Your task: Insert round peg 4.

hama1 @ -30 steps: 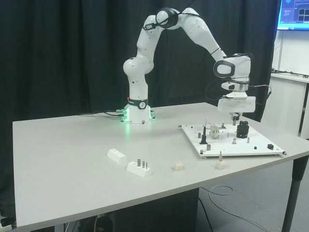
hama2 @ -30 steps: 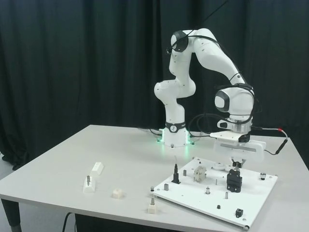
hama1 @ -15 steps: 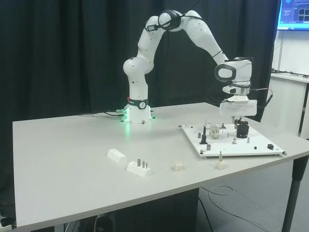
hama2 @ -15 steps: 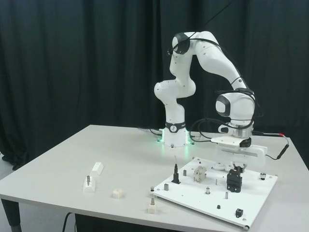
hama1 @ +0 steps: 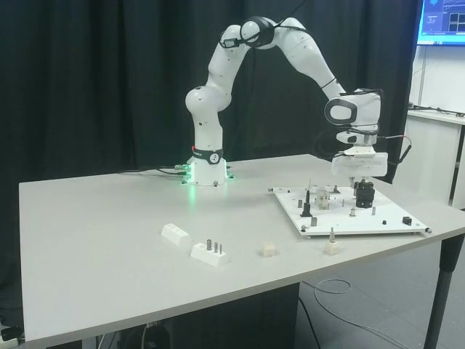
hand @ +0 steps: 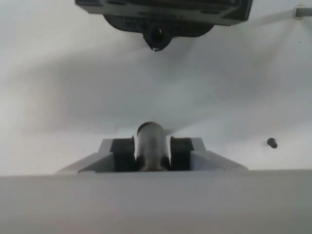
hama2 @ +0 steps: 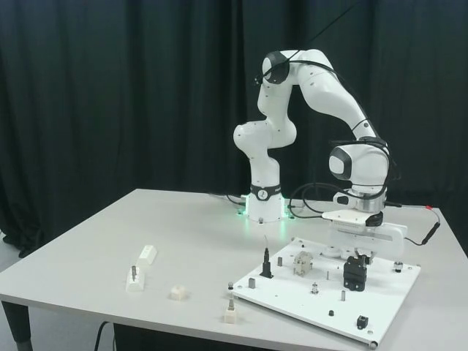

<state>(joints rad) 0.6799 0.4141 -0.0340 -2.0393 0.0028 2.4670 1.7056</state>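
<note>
A grey table (hama1: 94,240) stands before a black curtain (hama1: 87,80). Going left to right across it in the first room view: a small white block (hama1: 175,233), a white holder (hama1: 209,254) with short pegs standing in it, a small cube (hama1: 269,250), then a white board (hama1: 378,220) carrying black fixtures. The white arm (hama1: 218,80) is bolted at the rear, green light at its base (hama1: 190,173). A screen (hama1: 441,20) glows at far right; its writing cannot be read. The tool (hand: 152,165) is clamped on the round peg (hand: 150,146), held upright just above the board beside a black fixture (hama2: 355,273).
</note>
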